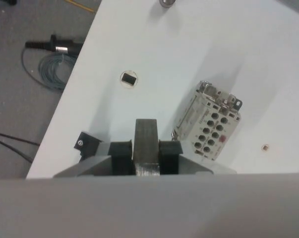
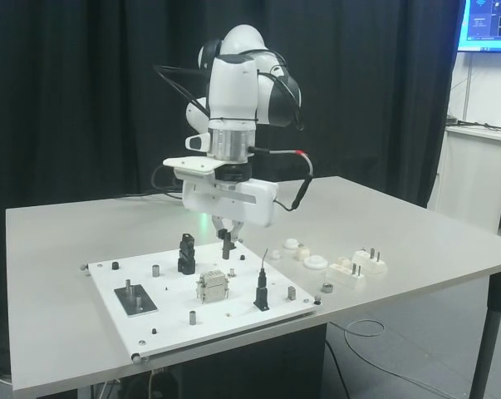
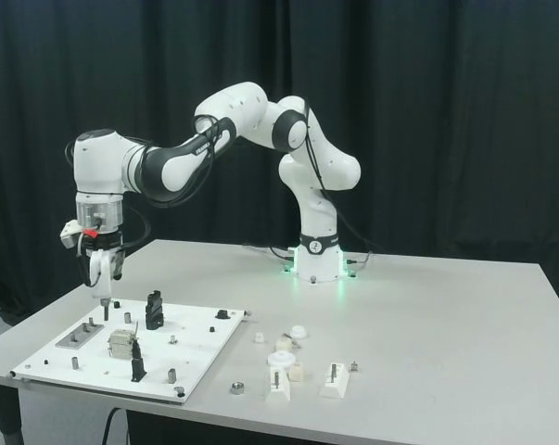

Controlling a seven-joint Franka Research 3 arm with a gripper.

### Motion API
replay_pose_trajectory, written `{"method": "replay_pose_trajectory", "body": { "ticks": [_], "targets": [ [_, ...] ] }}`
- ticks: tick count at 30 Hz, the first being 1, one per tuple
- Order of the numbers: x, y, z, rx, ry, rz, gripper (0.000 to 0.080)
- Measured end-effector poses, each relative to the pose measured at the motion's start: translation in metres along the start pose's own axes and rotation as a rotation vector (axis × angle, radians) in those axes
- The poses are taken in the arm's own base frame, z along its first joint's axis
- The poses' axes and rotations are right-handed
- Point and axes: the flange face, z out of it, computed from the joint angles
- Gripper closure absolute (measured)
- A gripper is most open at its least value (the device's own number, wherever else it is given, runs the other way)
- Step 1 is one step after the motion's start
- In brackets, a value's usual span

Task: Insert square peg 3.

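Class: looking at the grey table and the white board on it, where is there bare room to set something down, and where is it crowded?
Bare grey table lies beyond the small white parts, up to the arm's base. The white board is crowded with fixtures around the connector block.

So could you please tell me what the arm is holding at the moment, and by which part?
A grey square metal peg, clamped between the black jaws near its upper end.

The white arm (image 3: 233,120) reaches far out from its base, wrist pointing straight down, and the gripper (image 1: 147,166) has both black fingers (image 1: 120,154) clamped on a grey square peg (image 1: 147,144) between them.
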Motion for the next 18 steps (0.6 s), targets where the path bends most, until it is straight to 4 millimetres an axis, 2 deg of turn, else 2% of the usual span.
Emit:
{"method": "replay_pose_trajectory", "body": {
  "ticks": [18],
  "targets": [
    [0.0100, -0.0056, -0.0057, 0.019, 0.024, 0.072, 0.0693]
  ]
}}
